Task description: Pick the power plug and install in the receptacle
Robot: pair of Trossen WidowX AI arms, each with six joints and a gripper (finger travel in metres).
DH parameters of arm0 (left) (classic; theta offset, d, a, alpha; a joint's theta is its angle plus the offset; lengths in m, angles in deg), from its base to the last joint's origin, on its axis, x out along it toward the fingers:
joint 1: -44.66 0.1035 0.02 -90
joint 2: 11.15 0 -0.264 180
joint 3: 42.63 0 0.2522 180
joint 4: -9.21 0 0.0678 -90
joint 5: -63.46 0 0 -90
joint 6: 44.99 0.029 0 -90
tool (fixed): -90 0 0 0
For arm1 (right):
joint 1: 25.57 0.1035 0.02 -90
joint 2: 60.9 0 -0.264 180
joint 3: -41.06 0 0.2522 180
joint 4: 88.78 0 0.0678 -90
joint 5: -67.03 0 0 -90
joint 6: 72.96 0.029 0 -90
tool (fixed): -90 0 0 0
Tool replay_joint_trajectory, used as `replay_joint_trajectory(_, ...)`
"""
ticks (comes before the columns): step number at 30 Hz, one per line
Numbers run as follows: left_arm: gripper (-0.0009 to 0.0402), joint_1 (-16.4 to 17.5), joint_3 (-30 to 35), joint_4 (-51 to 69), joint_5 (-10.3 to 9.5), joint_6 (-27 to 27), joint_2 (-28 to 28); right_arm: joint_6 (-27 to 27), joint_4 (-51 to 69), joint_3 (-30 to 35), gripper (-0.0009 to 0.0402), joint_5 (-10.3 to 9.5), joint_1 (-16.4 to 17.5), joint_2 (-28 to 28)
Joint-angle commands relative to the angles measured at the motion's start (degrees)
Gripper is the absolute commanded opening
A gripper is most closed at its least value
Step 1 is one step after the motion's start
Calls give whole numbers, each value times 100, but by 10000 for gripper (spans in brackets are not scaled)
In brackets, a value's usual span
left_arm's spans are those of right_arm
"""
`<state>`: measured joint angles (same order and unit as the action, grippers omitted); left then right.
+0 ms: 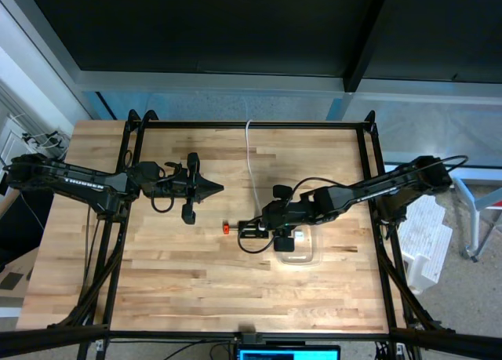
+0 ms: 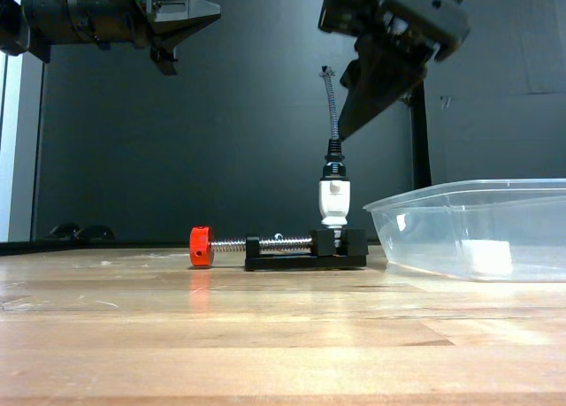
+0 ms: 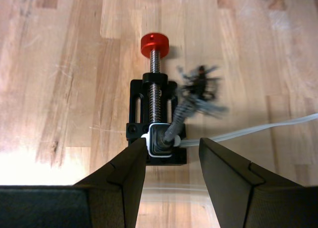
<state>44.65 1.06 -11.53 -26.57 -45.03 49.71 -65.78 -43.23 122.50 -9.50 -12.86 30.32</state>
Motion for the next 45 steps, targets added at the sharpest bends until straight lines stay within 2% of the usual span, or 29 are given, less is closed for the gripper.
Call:
replay_joint_trajectory(1,0,2,2,0,0,2,0,4,103,15,146,4,2,-127)
replay_joint_trajectory(8,0,2,2,0,0,2,0,4,249,13,143,4,2,-210)
replay_joint_trajectory(14,0,0,2,0,0,2,0,-63,37,-175,120,4,-96,-822)
replay_joint_trajectory(18,0,0,2,0,0,2,0,-238,-177,-348,85,4,-284,-1325)
replay_joint_trajectory(23,0,0,2,0,0,2,0,-621,-824,-490,17,-20,-608,-1792)
replay_joint_trajectory(25,0,2,2,0,0,2,0,-758,-1211,-634,-4,-219,-741,-1956)
replay_joint_trajectory(27,0,0,2,0,0,2,0,-765,-1604,-811,6,-393,-826,-2109)
replay_joint_trajectory(30,0,2,2,0,0,2,0,-789,-2081,-1084,-2,-627,-916,-2321)
replay_joint_trajectory(37,0,0,2,0,0,2,0,-785,-3604,-1939,0,-640,-953,-2758)
replay_joint_trajectory(41,0,2,2,0,0,2,0,-745,-4483,-2396,0,-876,-1027,-2914)
replay_joint_trajectory(45,0,2,2,0,0,2,0,-741,-5034,-2767,0,-905,-1075,-3036)
